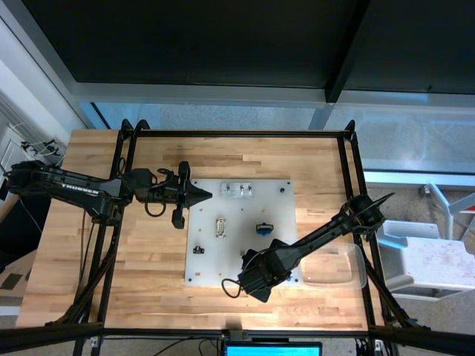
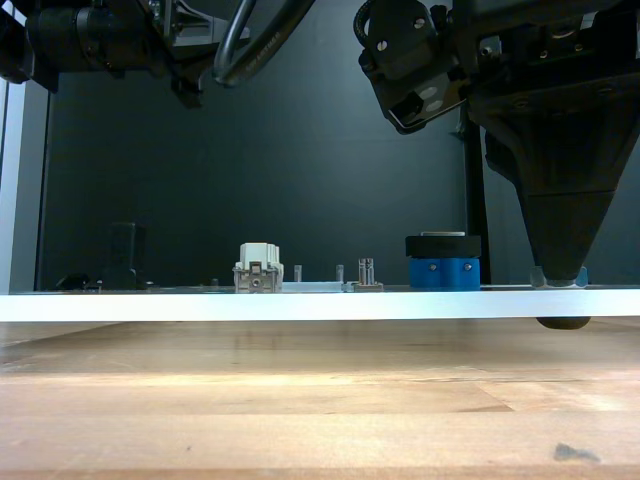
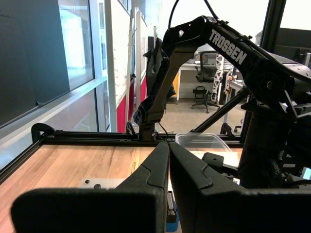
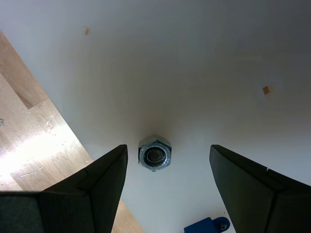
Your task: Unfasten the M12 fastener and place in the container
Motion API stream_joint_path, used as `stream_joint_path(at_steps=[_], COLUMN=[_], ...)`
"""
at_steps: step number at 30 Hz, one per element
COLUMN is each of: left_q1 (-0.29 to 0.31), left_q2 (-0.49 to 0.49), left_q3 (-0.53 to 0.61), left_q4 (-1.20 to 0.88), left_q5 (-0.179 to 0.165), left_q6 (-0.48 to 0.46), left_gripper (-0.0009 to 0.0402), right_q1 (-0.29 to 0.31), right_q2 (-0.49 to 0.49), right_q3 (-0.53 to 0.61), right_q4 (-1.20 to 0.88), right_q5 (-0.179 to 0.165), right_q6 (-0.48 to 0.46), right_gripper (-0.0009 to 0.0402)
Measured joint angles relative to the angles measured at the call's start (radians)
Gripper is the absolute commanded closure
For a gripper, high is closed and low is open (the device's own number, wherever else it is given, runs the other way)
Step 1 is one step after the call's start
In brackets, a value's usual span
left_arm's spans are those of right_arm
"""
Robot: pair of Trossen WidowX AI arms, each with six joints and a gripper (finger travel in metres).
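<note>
Right wrist view: M12 nut (image 4: 155,143) on its stud (image 4: 155,156), ungripped.
Spread-fingered right gripper (image 4: 168,151) straddles it; left gripper (image 1: 204,195) closed, over board (image 1: 211,259) far-left; container (image 1: 361,261) unfilled; unfastening outstanding.

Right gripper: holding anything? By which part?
Nothing held. The right gripper is open, fingers either side of the M12 nut on the white board, not touching it. The left gripper, shut and empty, hovers over the board's left edge.
</note>
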Motion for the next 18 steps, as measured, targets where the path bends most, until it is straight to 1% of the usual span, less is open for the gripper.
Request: stream_joint_path(at_steps=[6,18], left_q1=[0.0,0.0], left_q2=[0.0,0.0], left_q3=[0.0,0.0], left_q4=[0.0,0.0], left_q5=[0.0,0.0], left_q6=[0.0,0.0], left_gripper=[0.0393,0.0393], right_q1=[-0.002,-0.006], right_q2=[0.0,0.003], right_q3=[-0.006,-0.008], right_q4=[0.001,0.014], right_q5=[-0.005,-0.008], right_q6=[0.003,0.0], right_gripper=[0.0165,0.0241])
